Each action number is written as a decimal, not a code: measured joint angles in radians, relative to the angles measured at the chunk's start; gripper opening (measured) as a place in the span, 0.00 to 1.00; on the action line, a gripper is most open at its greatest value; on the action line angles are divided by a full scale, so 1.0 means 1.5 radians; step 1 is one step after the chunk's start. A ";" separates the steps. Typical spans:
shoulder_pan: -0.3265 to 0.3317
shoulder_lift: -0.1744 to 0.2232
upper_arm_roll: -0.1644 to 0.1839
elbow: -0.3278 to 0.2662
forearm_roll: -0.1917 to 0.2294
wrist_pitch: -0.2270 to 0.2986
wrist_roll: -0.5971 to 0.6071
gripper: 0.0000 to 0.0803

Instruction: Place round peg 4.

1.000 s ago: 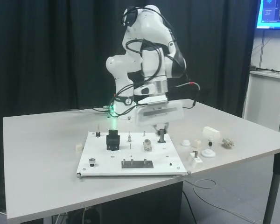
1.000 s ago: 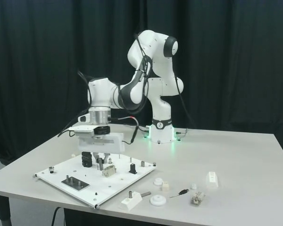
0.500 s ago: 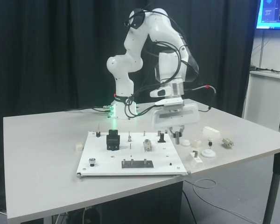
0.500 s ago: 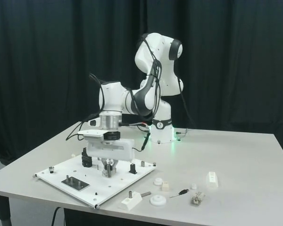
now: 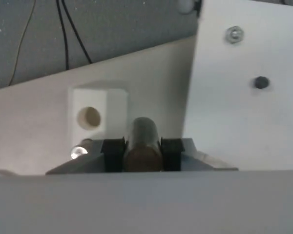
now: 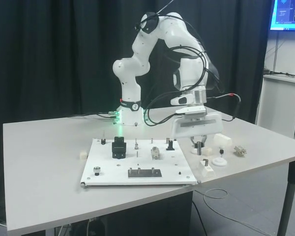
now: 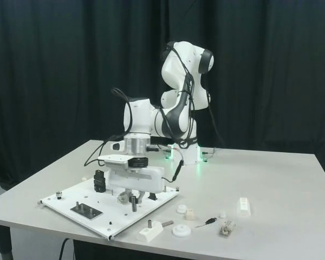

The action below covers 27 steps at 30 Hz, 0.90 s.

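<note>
My gripper point(image 5: 142, 155) is shut on a dark round peg point(image 5: 142, 132), which stands upright between the two black fingers. In the first room view the gripper point(image 6: 199, 145) hangs with the peg point(image 6: 199, 147) just past the right edge of the white board point(image 6: 137, 173), low over the grey table. A small white block point(image 5: 96, 113) with a round hole lies on the table right beside the peg. The same block point(image 6: 205, 167) sits near the table's front edge. In the second room view the peg point(image 7: 133, 203) hangs at the board's near corner, above and left of the block point(image 7: 150, 232).
The board carries a black fixture point(image 6: 119, 147), small upright pins and a dark plate point(image 6: 144, 172). Loose white discs point(image 6: 219, 161), a white box point(image 6: 222, 139) and a small connector point(image 6: 239, 150) lie right of the board. Black cables point(image 5: 71, 34) run over the table.
The arm has swung from above the board's back right part out past its right edge, with the peg in the gripper, and now hangs lower by the white block.
</note>
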 joint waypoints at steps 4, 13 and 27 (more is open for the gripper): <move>0.006 0.009 0.000 0.014 -0.006 -0.012 0.017 0.19; 0.013 0.036 0.001 0.054 -0.029 -0.048 0.062 0.19; 0.013 0.085 0.004 0.124 -0.074 -0.103 0.135 0.19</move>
